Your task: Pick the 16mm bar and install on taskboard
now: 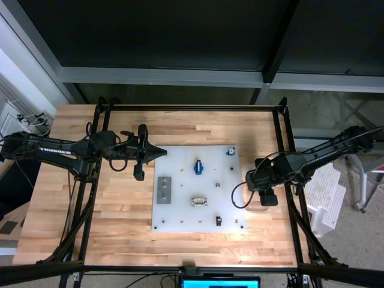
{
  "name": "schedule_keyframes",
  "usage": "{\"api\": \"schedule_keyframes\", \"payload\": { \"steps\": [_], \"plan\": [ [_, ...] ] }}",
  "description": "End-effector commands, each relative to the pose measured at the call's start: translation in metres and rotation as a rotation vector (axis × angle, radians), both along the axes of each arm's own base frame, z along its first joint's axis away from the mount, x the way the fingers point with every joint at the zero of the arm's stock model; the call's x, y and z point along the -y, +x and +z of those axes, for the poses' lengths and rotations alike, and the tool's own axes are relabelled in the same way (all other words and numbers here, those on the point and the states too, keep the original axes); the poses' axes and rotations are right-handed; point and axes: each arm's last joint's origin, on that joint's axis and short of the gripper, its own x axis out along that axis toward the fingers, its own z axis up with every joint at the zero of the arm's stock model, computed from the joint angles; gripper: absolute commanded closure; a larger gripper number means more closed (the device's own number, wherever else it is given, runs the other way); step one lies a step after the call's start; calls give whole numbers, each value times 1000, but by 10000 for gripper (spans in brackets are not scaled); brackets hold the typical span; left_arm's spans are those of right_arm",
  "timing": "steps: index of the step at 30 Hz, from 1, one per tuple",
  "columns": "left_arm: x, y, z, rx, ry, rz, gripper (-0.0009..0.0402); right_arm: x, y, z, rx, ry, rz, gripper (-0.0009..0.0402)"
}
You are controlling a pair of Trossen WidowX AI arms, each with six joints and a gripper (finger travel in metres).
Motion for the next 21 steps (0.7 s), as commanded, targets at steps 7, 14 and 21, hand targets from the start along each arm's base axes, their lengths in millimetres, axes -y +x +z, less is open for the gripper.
{"api": "schedule_keyframes", "payload": {
  "steps": [7, 14, 21],
  "plan": [
    [0, 0, 0, 0, 0, 0, 393, 0, -1, -2, -2, -2, 8, 245],
    [0, 0, 0, 0, 0, 0, 392, -1, 0, -4, 5, 0, 12, 286],
    [0, 0, 0, 0, 0, 0, 393, -1, -1, -7, 0, -1, 14, 322]
  ]
}}
